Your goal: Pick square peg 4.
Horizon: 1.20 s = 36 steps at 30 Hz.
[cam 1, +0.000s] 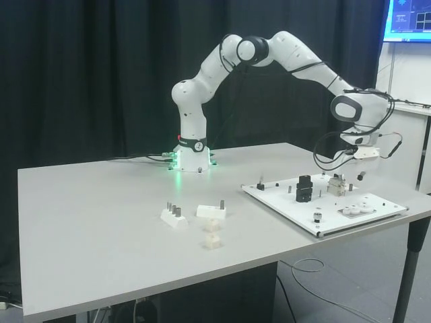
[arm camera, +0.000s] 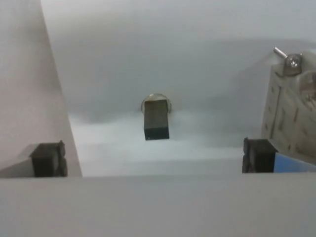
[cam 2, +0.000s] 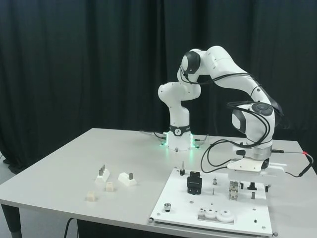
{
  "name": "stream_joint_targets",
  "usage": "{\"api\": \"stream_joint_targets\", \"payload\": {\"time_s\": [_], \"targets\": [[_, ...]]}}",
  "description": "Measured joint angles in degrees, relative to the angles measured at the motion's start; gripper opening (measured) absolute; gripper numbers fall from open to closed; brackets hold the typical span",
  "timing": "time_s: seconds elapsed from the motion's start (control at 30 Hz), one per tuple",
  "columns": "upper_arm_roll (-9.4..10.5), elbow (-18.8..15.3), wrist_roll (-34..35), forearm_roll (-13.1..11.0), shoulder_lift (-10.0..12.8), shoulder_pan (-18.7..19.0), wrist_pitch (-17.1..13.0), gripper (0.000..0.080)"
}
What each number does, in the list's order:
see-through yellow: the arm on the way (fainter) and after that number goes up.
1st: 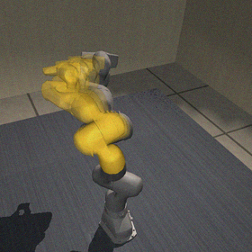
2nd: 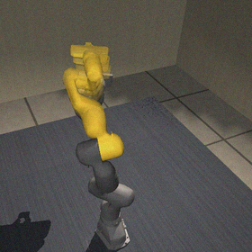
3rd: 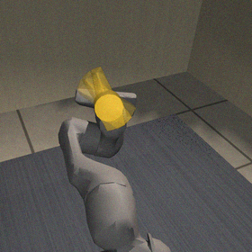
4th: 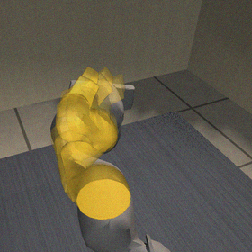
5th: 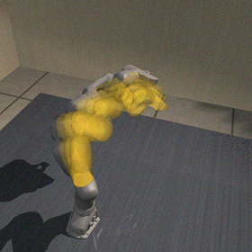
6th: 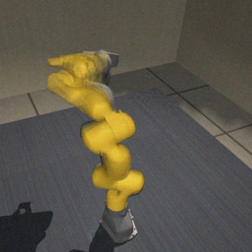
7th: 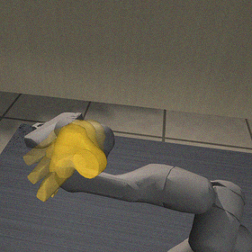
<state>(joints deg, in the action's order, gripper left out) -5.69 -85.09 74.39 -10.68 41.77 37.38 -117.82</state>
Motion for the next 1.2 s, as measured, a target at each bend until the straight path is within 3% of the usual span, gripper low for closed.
{"api": "stream_joint_targets", "payload": {"time_s": [0.03, 1.2], "targets": [[0.00, 0.0, 0.0, 0.0, -0.1, 0.0, 0.1, 0.0791], [0.22, 0.3, 2.6, 0.0, -2.9, 2.2, 1.6, 0.0800]]}}
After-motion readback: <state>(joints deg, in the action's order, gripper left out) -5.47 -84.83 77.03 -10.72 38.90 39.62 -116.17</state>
